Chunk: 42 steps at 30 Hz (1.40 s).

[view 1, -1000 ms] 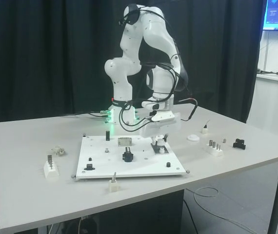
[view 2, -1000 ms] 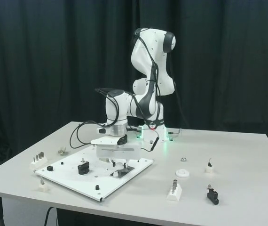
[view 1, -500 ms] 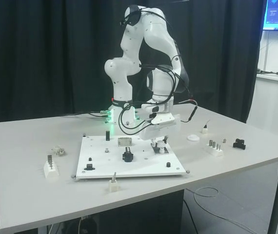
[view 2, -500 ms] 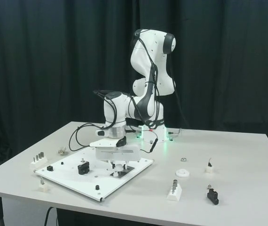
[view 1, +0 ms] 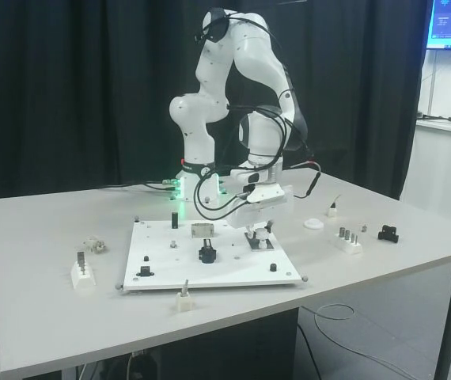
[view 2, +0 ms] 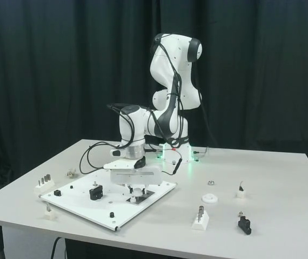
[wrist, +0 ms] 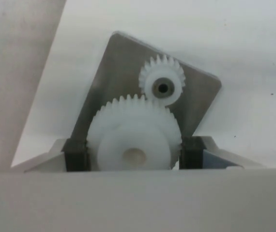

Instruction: Insert medium gear.

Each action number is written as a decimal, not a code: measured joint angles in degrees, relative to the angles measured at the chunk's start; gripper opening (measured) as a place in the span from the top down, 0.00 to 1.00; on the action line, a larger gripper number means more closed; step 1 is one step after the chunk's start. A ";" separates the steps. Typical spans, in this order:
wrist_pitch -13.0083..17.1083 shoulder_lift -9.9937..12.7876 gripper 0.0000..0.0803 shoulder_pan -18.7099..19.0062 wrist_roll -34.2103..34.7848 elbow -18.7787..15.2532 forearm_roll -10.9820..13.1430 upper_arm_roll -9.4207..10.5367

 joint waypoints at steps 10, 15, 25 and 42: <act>-1.21 0.03 0.50 -0.23 -0.43 0.15 -0.14 -0.02; -1.27 0.03 0.50 -0.24 -0.48 0.15 -0.14 -0.02; -1.12 0.07 0.50 -0.24 -1.04 0.14 -0.14 0.01; 0.33 1.24 0.50 -0.27 -1.14 0.14 -0.12 0.47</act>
